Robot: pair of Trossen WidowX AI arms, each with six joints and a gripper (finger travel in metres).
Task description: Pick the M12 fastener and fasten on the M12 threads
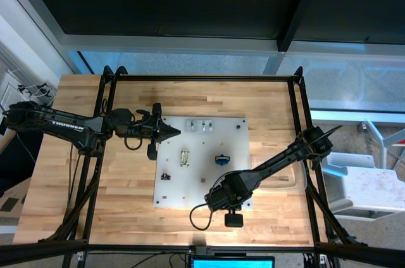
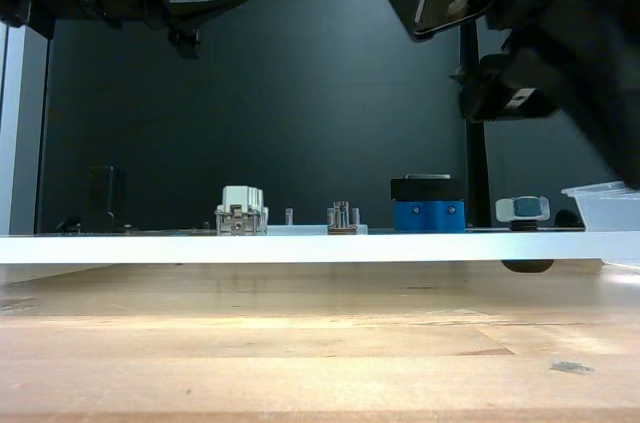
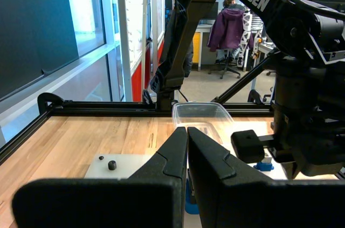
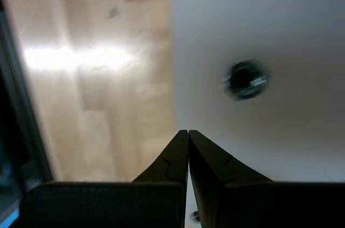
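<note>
A wooden bench point(image 1: 126, 179) carries the white board point(image 1: 196, 187) between two arms. The right end effector point(image 4: 188, 132) hangs over the board's near edge, fingers clenched together on nothing. The left end effector point(image 1: 176, 132), likewise clenched and empty, hovers high over the board's far left part. Near the clear tray point(image 2: 603, 208), the small silver nut point(image 2: 522, 208) sits on its stud point(image 2: 521, 226), apart from both.
</note>
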